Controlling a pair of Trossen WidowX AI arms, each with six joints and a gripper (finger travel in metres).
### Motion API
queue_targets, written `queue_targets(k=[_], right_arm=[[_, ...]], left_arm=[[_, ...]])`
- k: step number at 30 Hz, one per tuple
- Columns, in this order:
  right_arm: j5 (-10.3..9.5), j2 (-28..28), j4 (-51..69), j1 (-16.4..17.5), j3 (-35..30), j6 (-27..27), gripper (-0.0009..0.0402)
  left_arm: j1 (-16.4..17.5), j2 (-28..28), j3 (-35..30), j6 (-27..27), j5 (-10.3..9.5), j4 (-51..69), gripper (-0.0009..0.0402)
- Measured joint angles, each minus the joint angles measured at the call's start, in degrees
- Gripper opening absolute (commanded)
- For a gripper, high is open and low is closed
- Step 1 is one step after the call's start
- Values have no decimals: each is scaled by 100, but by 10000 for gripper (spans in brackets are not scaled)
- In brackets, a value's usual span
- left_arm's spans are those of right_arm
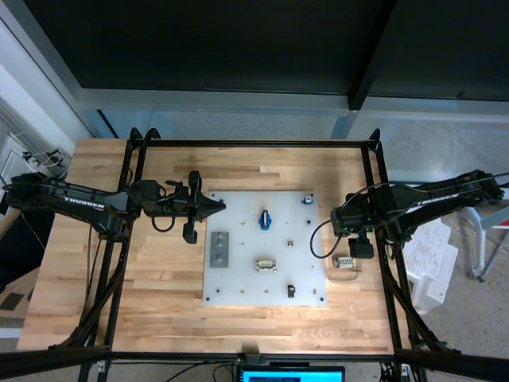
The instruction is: Pick the HAN10E connector and install on the hub
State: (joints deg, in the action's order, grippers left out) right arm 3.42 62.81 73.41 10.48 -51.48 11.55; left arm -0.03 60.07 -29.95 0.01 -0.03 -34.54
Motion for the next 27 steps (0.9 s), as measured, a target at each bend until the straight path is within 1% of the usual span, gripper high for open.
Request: queue_targets(k=[6, 11, 18, 27], right_arm=[[-2, 0, -367, 90, 321, 4, 268], [0, 52, -605, 227, 503, 9, 268], [0, 205, -837, 249, 612, 4, 268], [-2, 337, -1340, 271, 979, -4, 268]], left_arm=[[0, 0, 2, 0, -2, 0, 0], [2, 0, 2, -2, -2, 2, 0], [2, 0, 2, 0, -2, 0, 0], [0, 0, 0, -2, -2, 0, 0]])
